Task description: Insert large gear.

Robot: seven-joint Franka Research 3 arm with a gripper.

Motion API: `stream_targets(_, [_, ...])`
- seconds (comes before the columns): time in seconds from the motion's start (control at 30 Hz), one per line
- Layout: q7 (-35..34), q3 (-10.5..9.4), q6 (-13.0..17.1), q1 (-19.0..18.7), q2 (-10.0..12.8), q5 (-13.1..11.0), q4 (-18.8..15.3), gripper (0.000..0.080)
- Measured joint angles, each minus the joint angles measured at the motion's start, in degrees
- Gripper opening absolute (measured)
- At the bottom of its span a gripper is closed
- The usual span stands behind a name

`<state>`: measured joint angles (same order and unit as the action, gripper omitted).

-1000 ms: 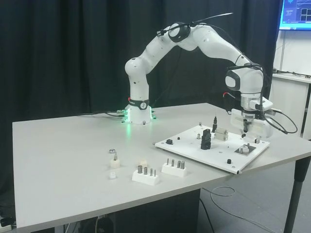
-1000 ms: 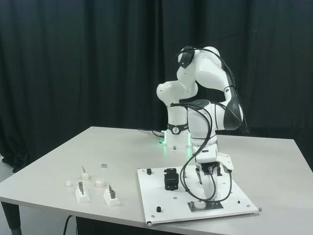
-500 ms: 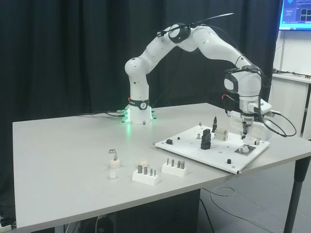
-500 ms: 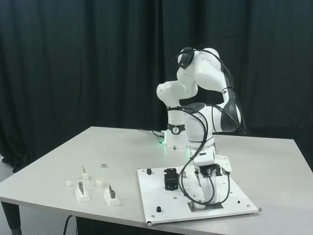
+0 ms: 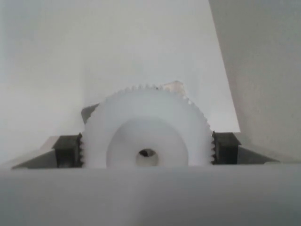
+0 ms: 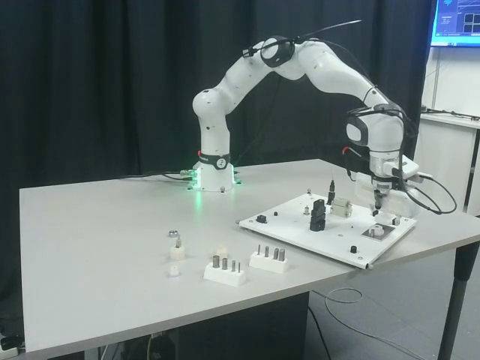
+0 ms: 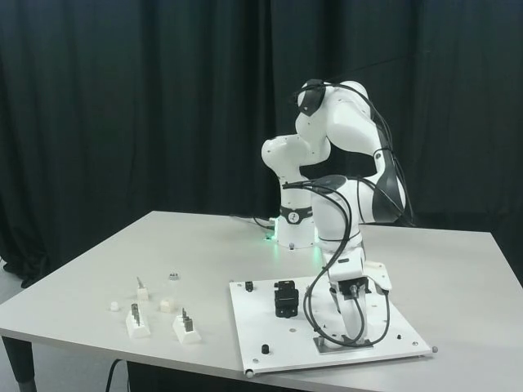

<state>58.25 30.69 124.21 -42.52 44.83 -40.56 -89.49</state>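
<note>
gear: white toothed gear (image 5: 146, 134) with a small centre bore, clamped between the two fingers (image 5: 68, 150), toothed rim touching a pad on each side (only the wrist view shows it clearly)
gear place: held just above the white board (image 6: 296, 229), over the grey plate (image 6: 377, 232) at the board's right end in the first room view; contact with the plate cannot be told
gripper: gripper (image 5: 146, 151) closed on the gear, pointing straight down; in the room views it sits low over the plate (image 6: 380, 202) (image 7: 347, 314)
arm: white arm (image 6: 315, 64) arches from its base (image 6: 213, 176) at the far side of the table, wrist bent down over the board; black cables loop round the wrist
base light: green glow around the base foot
board: white square board lying flat on the grey table (image 6: 105, 240), right of centre in the first room view, near the front edge
on board: black block (image 6: 318, 214) standing near the middle, a small white block (image 6: 343, 208) beyond it, a few small black knobs (image 6: 261, 219) by the edges (details too small to tell)
table left part: two white holders (image 6: 225, 271) (image 6: 269, 260) with short grey pins standing upright, side by side near the front edge; small white pieces (image 6: 176, 251) just left of them, well apart from the board
background: black curtain (image 6: 97, 82) behind the table; screen corner (image 6: 455, 21) at top right of the first room view
</note>
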Motion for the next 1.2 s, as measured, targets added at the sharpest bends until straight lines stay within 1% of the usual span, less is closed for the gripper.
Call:
stream_targets(0.13, [0.0, -0.39, 0.2, 0.0, 0.0, 0.0, -0.1, 0.0594])
stream_targets(0.57, [0.0, -0.38, 0.2, -0.1, 0.0, 0.0, -0.2, 0.0594])
stream_targets(1.2, [-0.1, 0.32, 0.2, -0.1, 0.0, 0.5, -0.6, 0.0594])
